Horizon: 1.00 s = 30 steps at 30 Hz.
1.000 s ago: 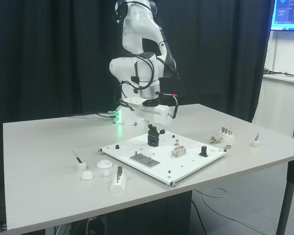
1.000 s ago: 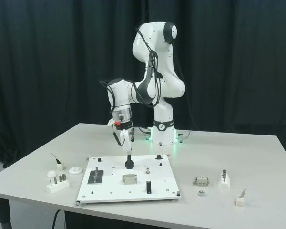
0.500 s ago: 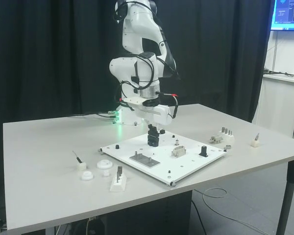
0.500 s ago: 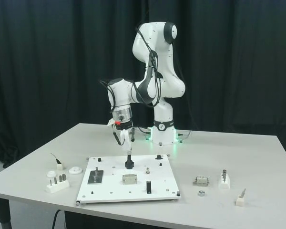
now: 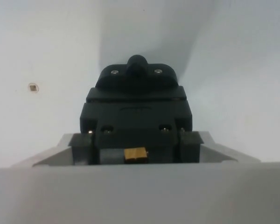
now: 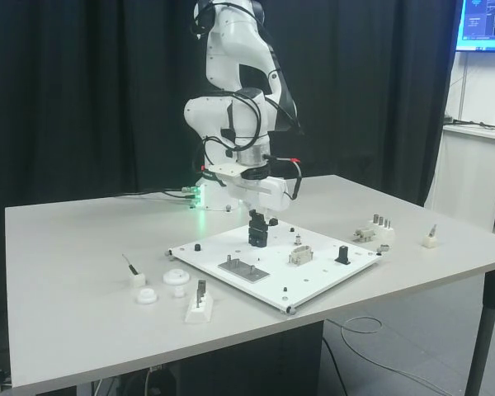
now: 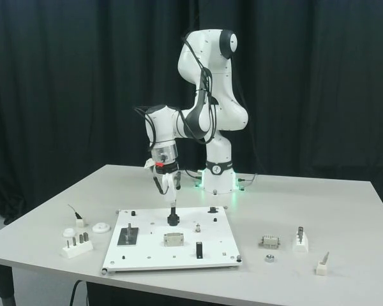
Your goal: Insert D-SUB.
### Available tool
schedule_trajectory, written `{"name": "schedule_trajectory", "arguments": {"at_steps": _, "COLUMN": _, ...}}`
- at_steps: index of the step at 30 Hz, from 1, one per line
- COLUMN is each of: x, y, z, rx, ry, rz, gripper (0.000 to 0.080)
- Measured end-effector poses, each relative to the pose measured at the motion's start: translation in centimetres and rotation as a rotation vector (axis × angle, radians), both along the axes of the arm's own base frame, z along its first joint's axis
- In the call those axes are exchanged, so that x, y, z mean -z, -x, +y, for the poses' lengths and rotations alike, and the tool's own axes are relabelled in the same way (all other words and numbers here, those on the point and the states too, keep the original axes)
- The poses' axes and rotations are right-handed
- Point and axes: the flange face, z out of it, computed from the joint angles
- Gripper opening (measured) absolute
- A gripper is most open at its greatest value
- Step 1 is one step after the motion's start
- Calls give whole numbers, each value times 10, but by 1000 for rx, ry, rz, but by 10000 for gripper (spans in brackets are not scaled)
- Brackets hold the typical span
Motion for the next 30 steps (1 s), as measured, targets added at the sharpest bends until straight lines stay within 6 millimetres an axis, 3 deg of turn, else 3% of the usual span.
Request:
{"name": "schedule_trajectory", "arguments": {"at_steps": 25, "x": 0, "y": 1, "z": -2, "rx": 24, "ry": 1, "rz": 1, "gripper": 377}}
{"name": "schedule_trajectory", "arguments": {"at_steps": 26, "x": -1, "y": 1, "z": -2, "rx": 28, "ry": 1, "rz": 0, "gripper": 746}}
{"name": "schedule_trajectory", "arguments": {"at_steps": 30, "x": -6, "y": -1, "z": -3, "rx": 34, "ry": 3, "rz": -11, "gripper": 746}}
